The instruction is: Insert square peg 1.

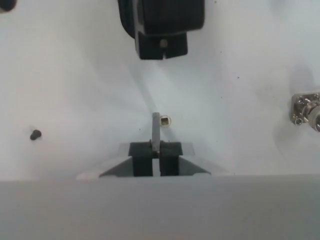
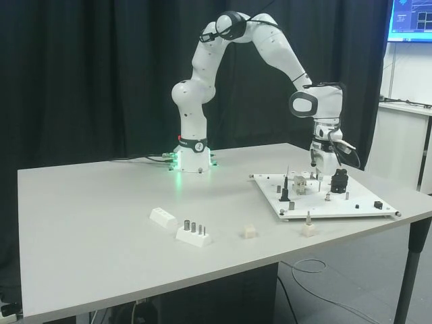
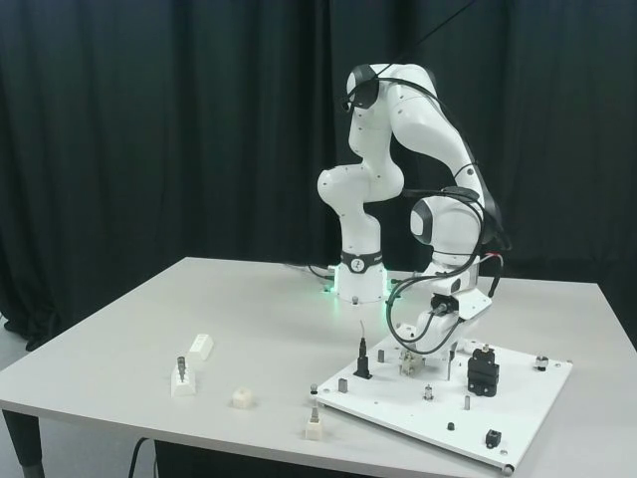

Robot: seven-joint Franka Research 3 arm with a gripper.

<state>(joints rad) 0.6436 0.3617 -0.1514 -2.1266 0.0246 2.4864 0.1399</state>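
The square peg is held in the claw just beside the square hole; alignment, then lowering, is needed.

The white arm is showing rounded, glossy segments with black rings at its joints, and a black cable is running along its upper links down to the wrist. A green light is glowing at its base, which is wearing a black band. Black fingers are projecting from the grey wrist housing.
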